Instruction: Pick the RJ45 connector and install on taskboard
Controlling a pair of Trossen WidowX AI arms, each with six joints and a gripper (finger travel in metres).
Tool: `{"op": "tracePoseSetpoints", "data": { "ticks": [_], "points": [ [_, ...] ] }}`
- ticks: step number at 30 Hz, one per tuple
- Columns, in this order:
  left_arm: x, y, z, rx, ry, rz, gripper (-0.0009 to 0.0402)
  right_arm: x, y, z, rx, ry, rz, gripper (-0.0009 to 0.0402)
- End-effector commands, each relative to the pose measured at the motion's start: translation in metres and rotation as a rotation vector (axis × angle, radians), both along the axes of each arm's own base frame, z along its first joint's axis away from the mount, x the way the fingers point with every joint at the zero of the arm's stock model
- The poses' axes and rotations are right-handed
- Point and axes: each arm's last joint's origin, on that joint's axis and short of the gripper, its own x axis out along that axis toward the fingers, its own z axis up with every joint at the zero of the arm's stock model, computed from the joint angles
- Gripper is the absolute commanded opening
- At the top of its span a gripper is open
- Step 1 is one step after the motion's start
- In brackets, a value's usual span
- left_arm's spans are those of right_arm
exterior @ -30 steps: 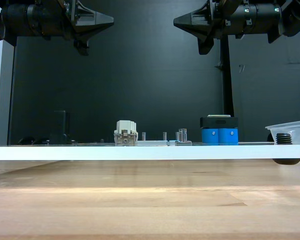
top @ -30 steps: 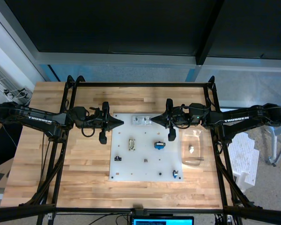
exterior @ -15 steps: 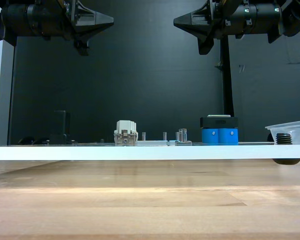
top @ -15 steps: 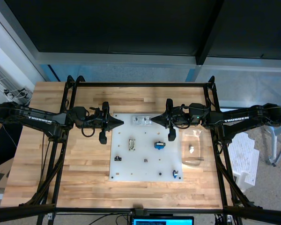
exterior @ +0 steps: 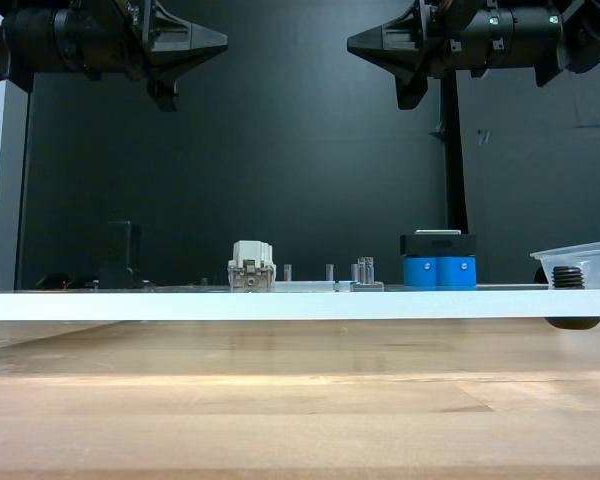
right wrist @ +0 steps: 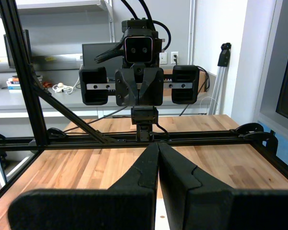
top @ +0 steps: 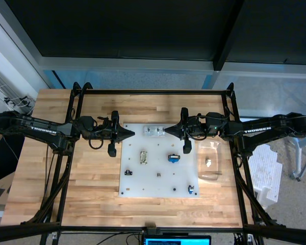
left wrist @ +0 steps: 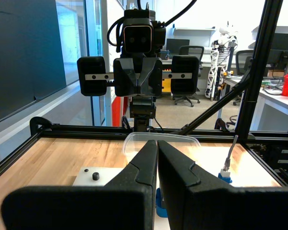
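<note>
The connector (left wrist: pixel 226 168) shows in the left wrist view as a small grey piece on top of the blue jack (left wrist: pixel 224 177), its grey cable (left wrist: pixel 232 149) rising from it. In the high view the jack (top: pixel 192 190) sits at the near right corner of the white board (top: pixel 143 185). The clear tray (top: pixel 209 174) holds only the pale block (top: pixel 208 163). My left gripper (top: pixel 132 133) hangs high over the board's far left edge, shut and holding nothing. My right gripper (top: pixel 166 130) faces it over the far edge, likewise shut on nothing.
Other fittings stand on the board: a beige socket (top: pixel 143 156), a blue-and-black part (top: pixel 173 158) and small black pieces (top: pixel 128 173). A black frame (top: pixel 153 92) rings the wooden table. In the low view both arms hang well above the board's parts (exterior: pixel 438 262).
</note>
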Motion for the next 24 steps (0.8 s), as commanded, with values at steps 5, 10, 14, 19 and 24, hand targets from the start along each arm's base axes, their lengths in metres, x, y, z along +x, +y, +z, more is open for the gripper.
{"op": "tracePoseSetpoints", "data": {
  "ticks": [5, 10, 14, 19, 24],
  "points": [
    [0.0, 0.0001, 0.0002, 0.0, -0.001, 0.0, 0.0, 0.0, 0.0001, 0.0, 0.0, 0.0, 0.0, 0.0],
    [0.0, 0.0, 0.0002, 0.0, -0.001, 0.0, 0.0, 0.0, 0.0, 0.0, 0.001, 0.0, 0.0, 0.0],
    [0.0, 0.0, 0.0002, 0.0, -0.001, 0.0, 0.0, 0.0, 0.0, 0.0, 0.0, 0.0, 0.0, 0.0],
    [0.0, 0.0001, 0.0002, 0.0, -0.001, 0.0, 0.0, 0.0, 0.0, 0.0, 0.0, 0.0, 0.0, 0.0],
    [0.0, 0.0, 0.0002, 0.0, -0.001, 0.0, 0.0, 0.0, 0.0, 0.0, 0.0, 0.0, 0.0, 0.0]
  ]
}}
